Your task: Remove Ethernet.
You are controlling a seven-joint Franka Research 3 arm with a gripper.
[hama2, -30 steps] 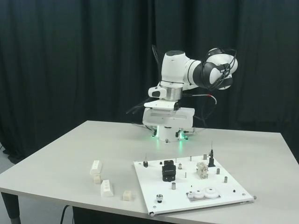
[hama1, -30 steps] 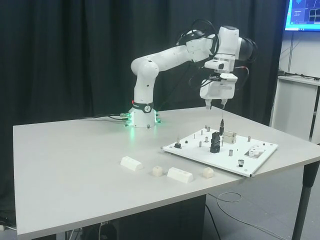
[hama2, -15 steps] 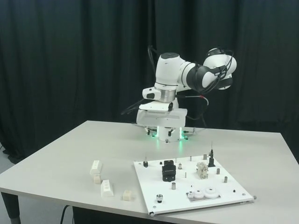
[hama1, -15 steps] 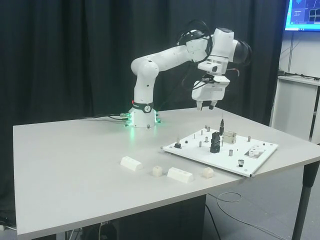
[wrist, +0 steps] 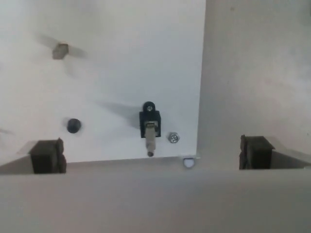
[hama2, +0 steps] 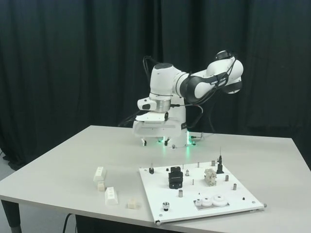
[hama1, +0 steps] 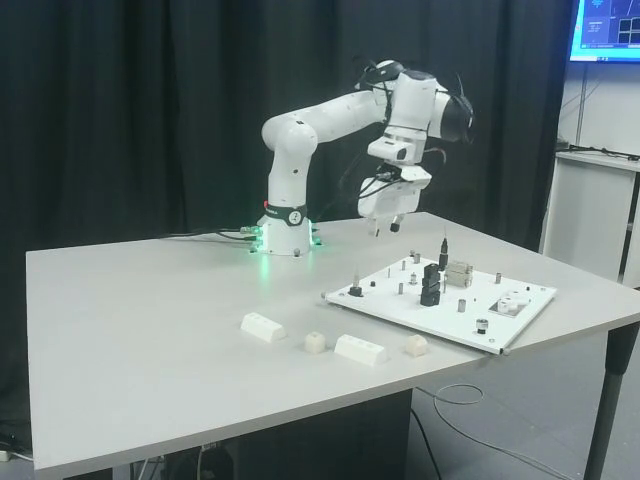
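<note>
Ethernet plug point(wrist: 150, 127), small black block with pale stem, I log as seated near the flat white task board's point(hama2: 160, 194) corner edge, removal not begun; two-finger gripper point(wrist: 150, 154) open, empty, well above.

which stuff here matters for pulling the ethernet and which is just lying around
For the job:
- gripper, open, high above the table
- white board
- black plug block, possibly the Ethernet

Lying about:
- four white blocks
- two white gears
- grey table
</note>
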